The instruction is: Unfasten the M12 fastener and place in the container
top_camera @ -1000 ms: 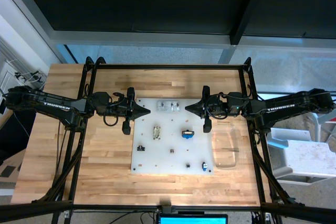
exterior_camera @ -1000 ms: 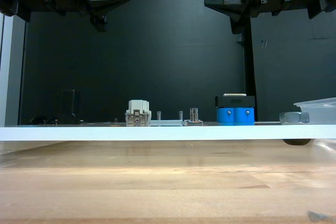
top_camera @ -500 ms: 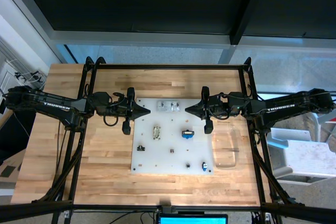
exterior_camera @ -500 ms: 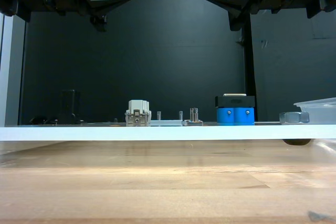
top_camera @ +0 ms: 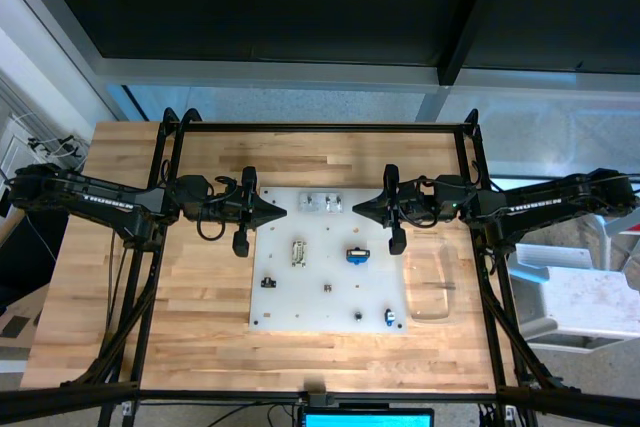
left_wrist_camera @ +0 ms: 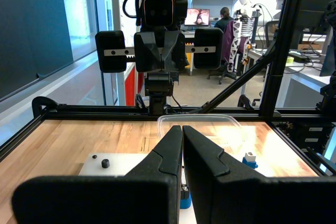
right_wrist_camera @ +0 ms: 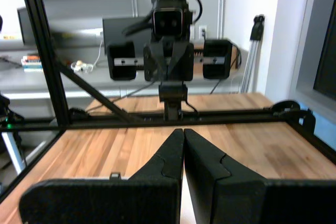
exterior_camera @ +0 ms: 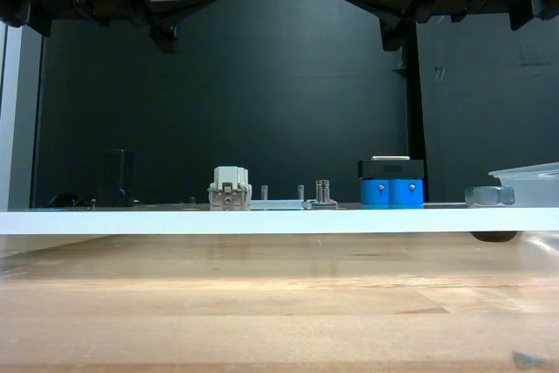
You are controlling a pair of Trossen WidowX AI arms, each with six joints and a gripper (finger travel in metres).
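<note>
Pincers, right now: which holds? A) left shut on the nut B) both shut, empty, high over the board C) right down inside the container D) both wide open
B: the left pincer and right pincer hang high over the white board, tips facing, each closed on nothing; the silver nut is far below at board level.

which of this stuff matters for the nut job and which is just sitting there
Job: silver nut at the right edge of the white board; clear container beside that edge; left gripper and right gripper, both shut, high above it.
Lying about: blue block, grey connector, silver post.
</note>
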